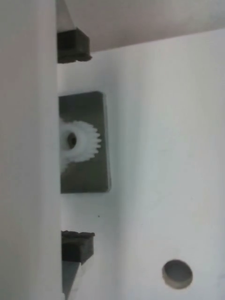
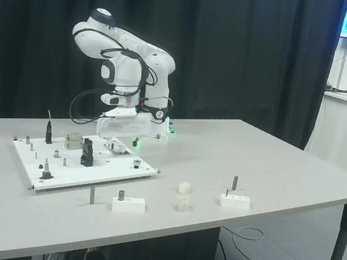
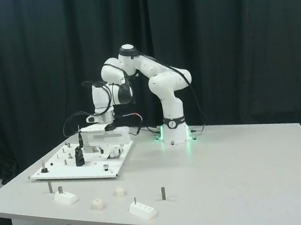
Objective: Insert small gear.
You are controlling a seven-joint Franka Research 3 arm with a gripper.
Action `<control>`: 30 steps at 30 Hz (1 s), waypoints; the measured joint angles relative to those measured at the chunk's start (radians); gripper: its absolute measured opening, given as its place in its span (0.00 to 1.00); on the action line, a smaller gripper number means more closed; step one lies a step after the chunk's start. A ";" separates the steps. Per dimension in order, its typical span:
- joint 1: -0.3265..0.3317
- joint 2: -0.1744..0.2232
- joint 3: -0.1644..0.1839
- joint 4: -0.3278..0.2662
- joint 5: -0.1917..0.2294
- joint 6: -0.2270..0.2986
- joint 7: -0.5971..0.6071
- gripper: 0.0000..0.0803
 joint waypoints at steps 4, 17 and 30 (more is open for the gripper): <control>0.013 0.000 -0.002 0.004 -0.002 -0.016 0.003 1.00; 0.024 0.000 -0.034 0.007 -0.018 -0.033 0.012 1.00; 0.028 0.000 -0.045 0.009 -0.028 -0.027 0.012 0.88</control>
